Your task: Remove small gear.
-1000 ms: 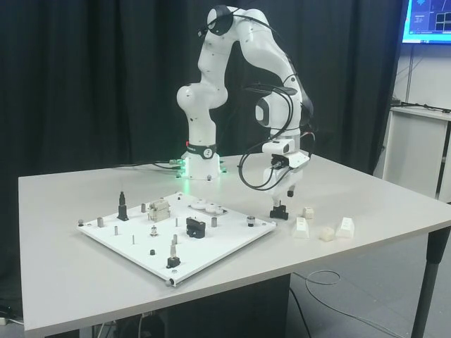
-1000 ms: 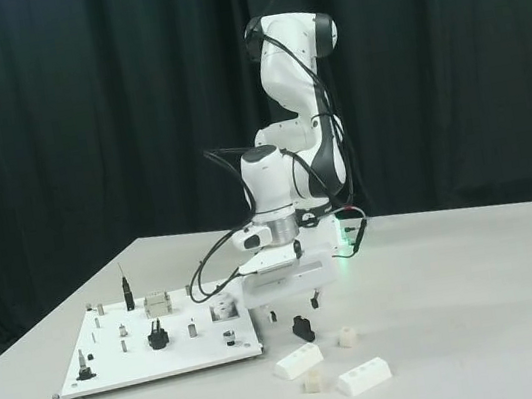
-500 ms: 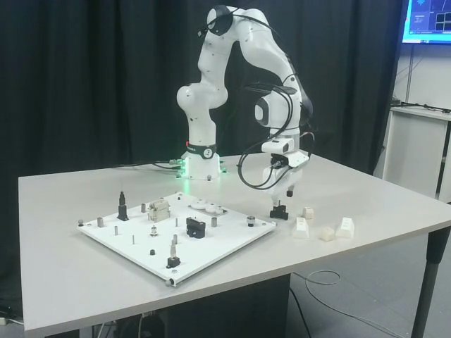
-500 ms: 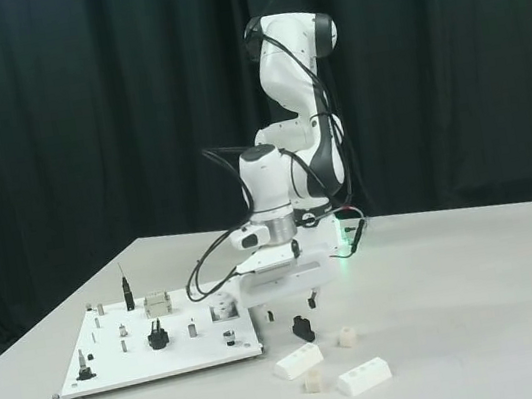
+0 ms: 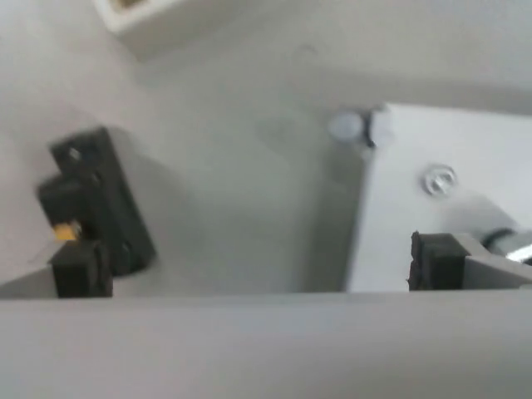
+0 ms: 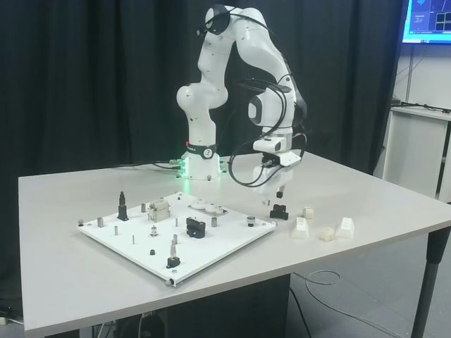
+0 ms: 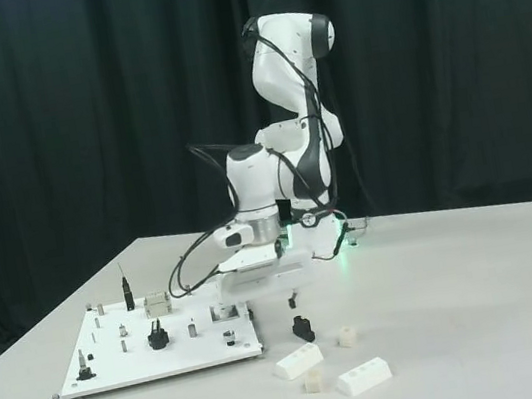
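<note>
pincer wide apart, empty | above white board corner | pointing down

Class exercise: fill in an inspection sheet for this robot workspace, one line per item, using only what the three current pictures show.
Surface: grey table, carrying a white board.
Job's things: white gears sit on the board; which is the small one, cannot tell.
Clutter: black part and white blocks lie on the table beside the board.
Tool: tool hangs open and empty above the board's edge.
Cables: black cables loop from the wrist.
Surroundings: black curtain, screen.
</note>
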